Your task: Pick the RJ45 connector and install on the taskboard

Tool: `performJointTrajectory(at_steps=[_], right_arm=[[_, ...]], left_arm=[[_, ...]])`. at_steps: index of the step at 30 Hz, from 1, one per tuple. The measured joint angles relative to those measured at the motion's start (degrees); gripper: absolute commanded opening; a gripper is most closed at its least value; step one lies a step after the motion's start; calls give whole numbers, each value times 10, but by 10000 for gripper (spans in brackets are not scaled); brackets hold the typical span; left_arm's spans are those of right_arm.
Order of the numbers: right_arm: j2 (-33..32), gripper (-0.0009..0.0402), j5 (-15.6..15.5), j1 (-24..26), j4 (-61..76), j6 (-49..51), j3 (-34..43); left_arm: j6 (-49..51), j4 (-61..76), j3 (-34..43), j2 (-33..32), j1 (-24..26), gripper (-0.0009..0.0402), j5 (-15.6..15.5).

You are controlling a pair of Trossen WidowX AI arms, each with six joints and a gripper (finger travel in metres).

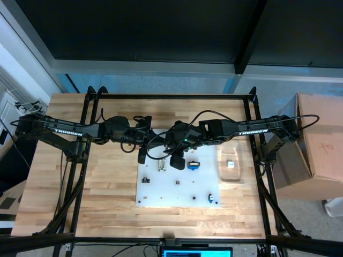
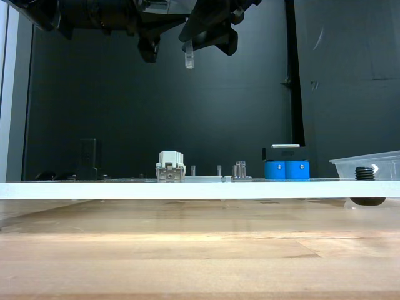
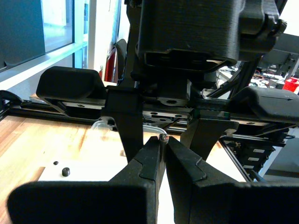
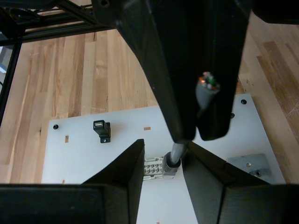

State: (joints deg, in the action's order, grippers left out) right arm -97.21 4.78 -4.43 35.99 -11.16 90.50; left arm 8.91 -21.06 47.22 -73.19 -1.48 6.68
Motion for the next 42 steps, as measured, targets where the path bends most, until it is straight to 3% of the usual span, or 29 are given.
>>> performJointTrajectory(at_steps=[11, 18, 32, 42], right_arm=[[0, -3, 0, 4, 11, 4, 0], [0, 1, 0, 4, 10, 17, 0], [0, 0, 0, 4, 8, 27, -6], [65, 0, 1, -6, -35, 27, -96]], left_arm=[[0, 0, 0, 0, 0, 0, 0], [0, -1, 0, 0, 0, 12, -1], [2, -3, 0, 0, 0, 113, -2], [2, -3, 0, 0, 0, 122, -3]])
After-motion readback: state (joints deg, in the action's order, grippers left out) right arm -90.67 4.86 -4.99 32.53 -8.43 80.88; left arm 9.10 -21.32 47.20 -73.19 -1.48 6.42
